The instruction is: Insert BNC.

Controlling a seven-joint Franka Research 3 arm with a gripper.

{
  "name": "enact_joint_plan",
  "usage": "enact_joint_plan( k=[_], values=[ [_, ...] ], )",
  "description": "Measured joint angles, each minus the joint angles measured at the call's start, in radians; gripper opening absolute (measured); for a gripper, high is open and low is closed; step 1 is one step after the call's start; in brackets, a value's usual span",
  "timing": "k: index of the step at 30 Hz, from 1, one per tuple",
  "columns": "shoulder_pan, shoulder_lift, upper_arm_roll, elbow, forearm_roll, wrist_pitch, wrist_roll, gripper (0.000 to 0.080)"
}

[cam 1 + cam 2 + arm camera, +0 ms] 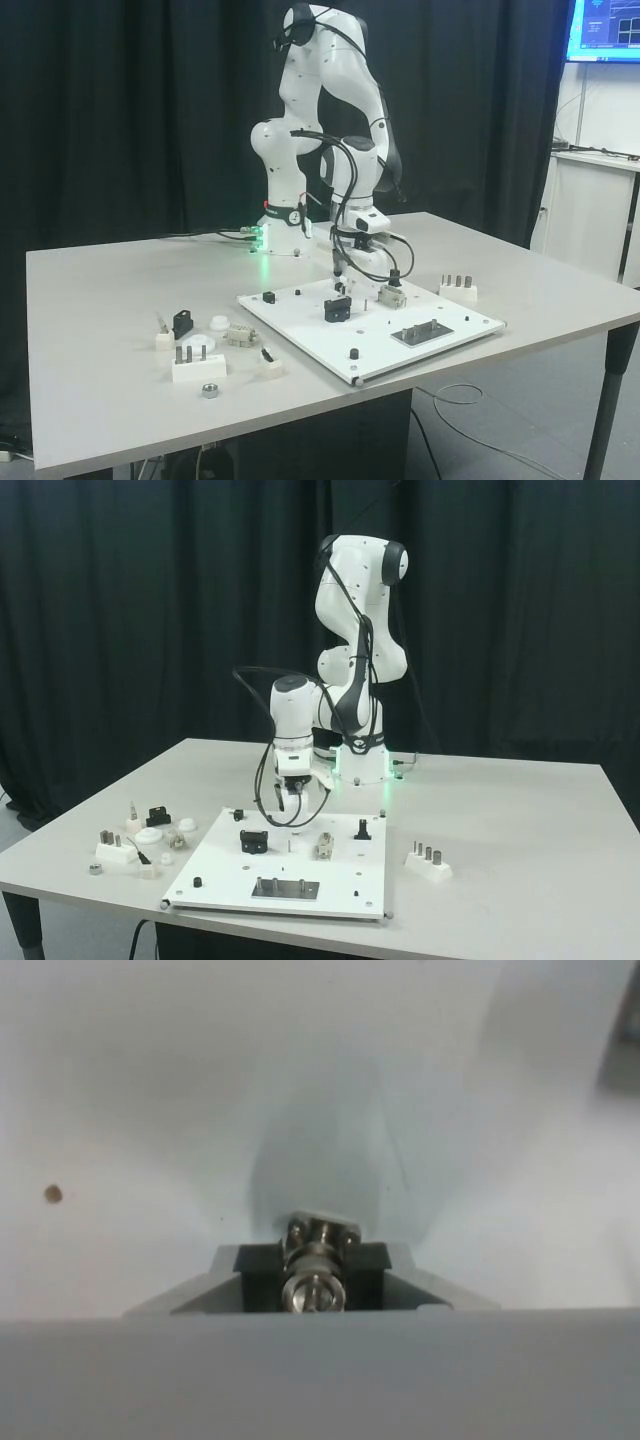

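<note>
One metal BNC plug (pixel 316 1272) is seen gripped in the pincer (pixel 316 1295) | held above white board (pixel 420 350) | grey table (pixel 100 290).

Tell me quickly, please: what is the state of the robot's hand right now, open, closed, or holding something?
Hand: closed on the small metal cylindrical BNC connector, held above the white board.

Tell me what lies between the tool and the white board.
Only the BNC connector, held in the tool; beneath it, bare white board, as the wrist view shows.
</note>
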Motion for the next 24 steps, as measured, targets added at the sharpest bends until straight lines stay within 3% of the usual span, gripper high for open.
enact_joint_plan(
  k=[10, 18, 24],
  values=[
    [-0.004, 0.0, 0.001, 0.0, 0.032, -0.002, 0.045, 0.0122],
    [-0.005, 0.007, 0.003, 0.003, 0.031, -0.001, -0.054, 0.0122],
    [-0.006, 0.009, 0.004, 0.004, 0.034, -0.001, -0.054, 0.0122]
  ],
)
